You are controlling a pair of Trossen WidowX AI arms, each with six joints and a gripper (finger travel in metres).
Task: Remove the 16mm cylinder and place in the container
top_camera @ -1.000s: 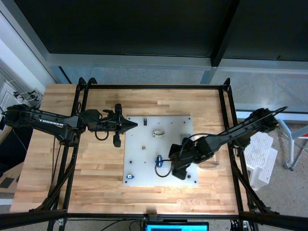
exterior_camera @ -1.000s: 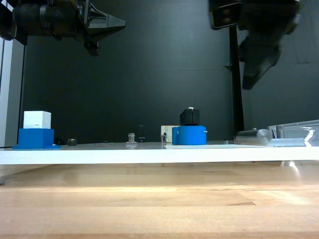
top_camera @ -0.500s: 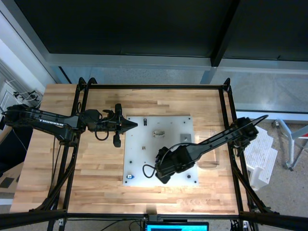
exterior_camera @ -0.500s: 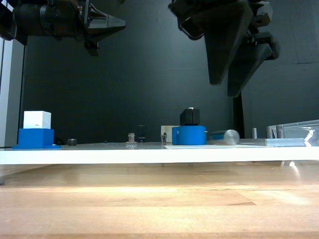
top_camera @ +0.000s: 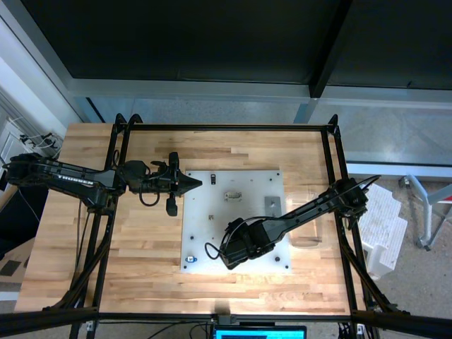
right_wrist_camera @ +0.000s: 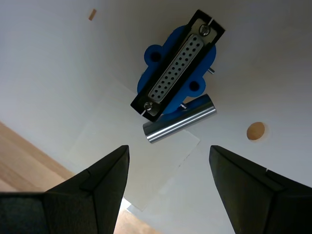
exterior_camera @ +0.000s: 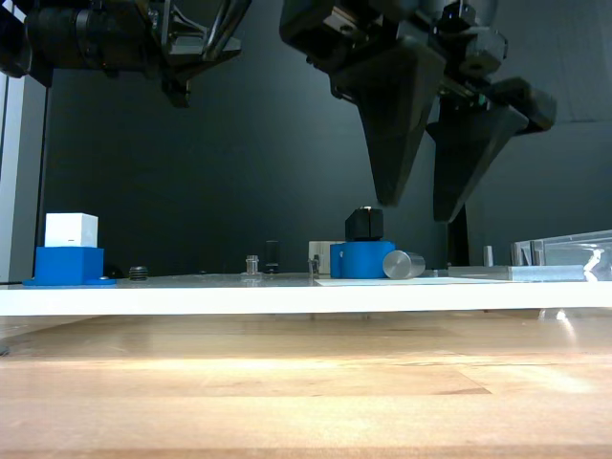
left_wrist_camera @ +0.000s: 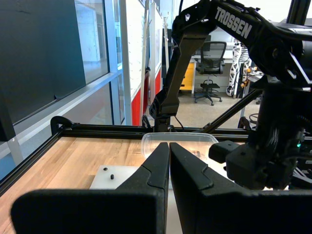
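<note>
The 16mm cylinder [right_wrist_camera: 179,120] is a short silver-grey bar lying on its side on the white board [top_camera: 212,205], tight against a blue connector holder [right_wrist_camera: 168,68]. The low view shows the cylinder [exterior_camera: 409,265] just right of the blue holder [exterior_camera: 361,259]. My right gripper [exterior_camera: 413,206] hangs open well above both, holding nothing; the cylinder lies between its fingers [right_wrist_camera: 105,195] in the right wrist view. The right gripper [top_camera: 233,256] covers them from above. The clear container [top_camera: 311,240] sits off the board's right edge. My left gripper [top_camera: 194,182] is shut and parked at the board's left edge.
A white cube on a blue base [exterior_camera: 72,251] stands at the board's near left corner. Small pegs and fittings [exterior_camera: 252,265] dot the board's middle. The left wrist view looks across at the container [left_wrist_camera: 180,137] and the right arm [left_wrist_camera: 273,146].
My right arm has swung left across the board and now hangs over the blue holder. In the low view the cylinder has shifted left, up against the holder. The left arm has not moved.
</note>
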